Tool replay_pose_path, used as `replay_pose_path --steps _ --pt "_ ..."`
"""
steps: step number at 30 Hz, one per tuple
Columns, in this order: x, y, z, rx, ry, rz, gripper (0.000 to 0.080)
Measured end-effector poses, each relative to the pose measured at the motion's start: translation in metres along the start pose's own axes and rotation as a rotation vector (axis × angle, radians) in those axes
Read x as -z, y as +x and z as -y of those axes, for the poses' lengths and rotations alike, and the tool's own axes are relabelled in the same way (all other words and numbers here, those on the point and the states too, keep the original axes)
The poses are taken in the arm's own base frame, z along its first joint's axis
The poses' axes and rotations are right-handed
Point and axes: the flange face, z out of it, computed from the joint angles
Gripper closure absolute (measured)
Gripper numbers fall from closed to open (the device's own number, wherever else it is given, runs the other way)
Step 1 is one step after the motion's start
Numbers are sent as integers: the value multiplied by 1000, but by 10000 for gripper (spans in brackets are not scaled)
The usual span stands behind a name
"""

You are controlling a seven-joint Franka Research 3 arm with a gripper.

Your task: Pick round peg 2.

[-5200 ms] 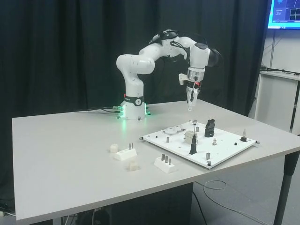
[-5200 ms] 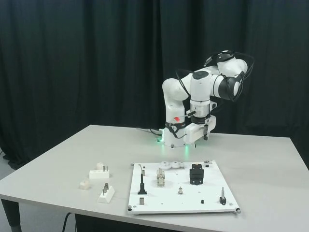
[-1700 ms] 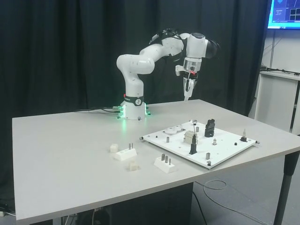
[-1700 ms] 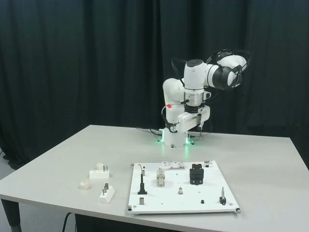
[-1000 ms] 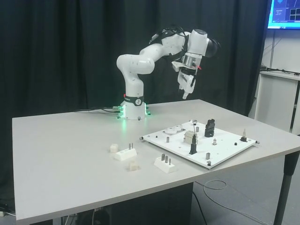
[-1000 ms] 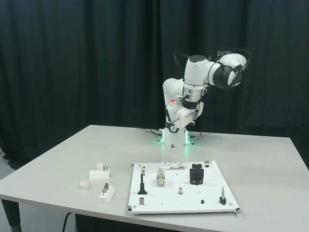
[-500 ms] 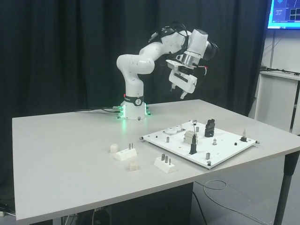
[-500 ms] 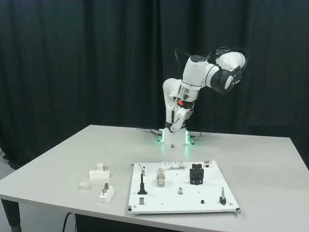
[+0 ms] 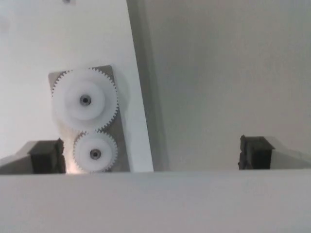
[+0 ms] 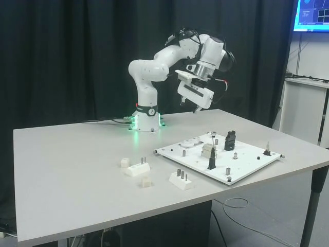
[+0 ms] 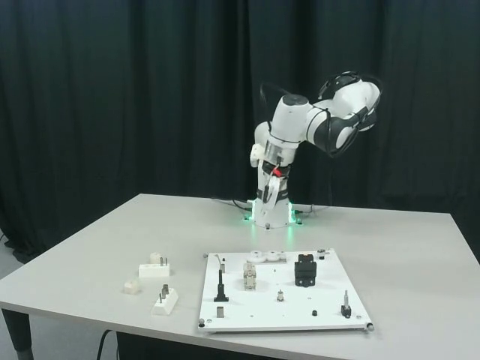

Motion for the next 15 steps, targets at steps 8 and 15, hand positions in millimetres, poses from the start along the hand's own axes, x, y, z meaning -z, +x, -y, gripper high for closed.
replay_pose_path --steps 8,15 --pt "-20 8 13 114 -27 11 3" --pt "-40 14 26 174 -40 14 3"
